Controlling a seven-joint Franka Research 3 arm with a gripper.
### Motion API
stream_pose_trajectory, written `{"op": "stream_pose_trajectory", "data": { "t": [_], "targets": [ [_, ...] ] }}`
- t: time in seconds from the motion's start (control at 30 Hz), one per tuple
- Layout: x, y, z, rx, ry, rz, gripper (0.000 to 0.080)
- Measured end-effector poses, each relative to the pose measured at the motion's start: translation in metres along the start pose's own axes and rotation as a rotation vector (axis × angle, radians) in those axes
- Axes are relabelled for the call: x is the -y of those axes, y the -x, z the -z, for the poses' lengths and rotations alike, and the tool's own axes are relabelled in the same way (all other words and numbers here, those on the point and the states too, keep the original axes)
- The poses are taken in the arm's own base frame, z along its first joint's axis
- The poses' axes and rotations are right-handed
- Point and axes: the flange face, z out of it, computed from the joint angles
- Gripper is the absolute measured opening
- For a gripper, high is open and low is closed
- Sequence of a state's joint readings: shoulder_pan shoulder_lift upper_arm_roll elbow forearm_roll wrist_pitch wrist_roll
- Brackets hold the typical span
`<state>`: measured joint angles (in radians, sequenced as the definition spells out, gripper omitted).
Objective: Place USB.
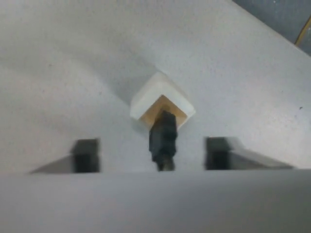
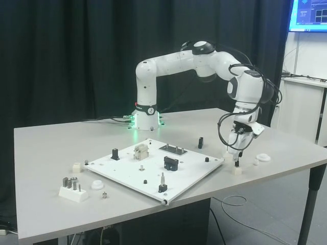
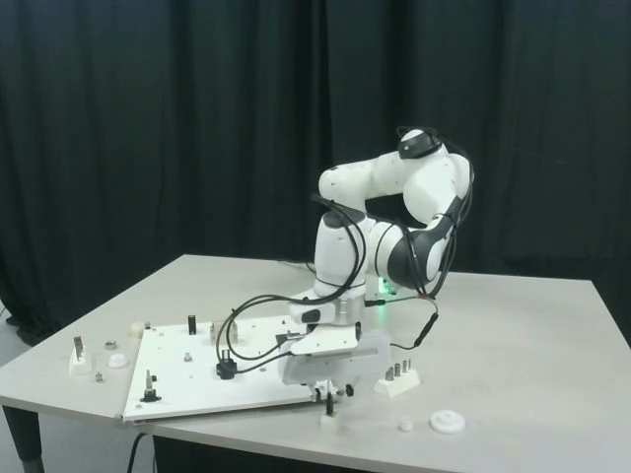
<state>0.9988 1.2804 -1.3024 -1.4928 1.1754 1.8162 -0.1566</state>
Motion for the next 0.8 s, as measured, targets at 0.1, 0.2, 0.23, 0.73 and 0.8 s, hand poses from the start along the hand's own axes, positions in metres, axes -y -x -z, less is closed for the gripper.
{"op": "stream_pose_trajectory", "data": {
  "t": [0.1, 0.2, 0.23, 0.73, 0.8],
  "targets": [
    [-0.002, -0.001, 0.003, -0.003, 0.006, 0.0, 0.0268],
    [-0.004, -0.002, 0.007, -0.007, 0.01, -0.002, 0.0268],
    [-0.005, -0.002, 0.008, -0.008, 0.011, -0.003, 0.0751],
    [-0.015, -0.005, 0.034, -0.01, 0.008, -0.028, 0.0798],
    [-0.016, -0.006, 0.038, -0.01, 0.004, -0.041, 0.0798]
  ]
}}
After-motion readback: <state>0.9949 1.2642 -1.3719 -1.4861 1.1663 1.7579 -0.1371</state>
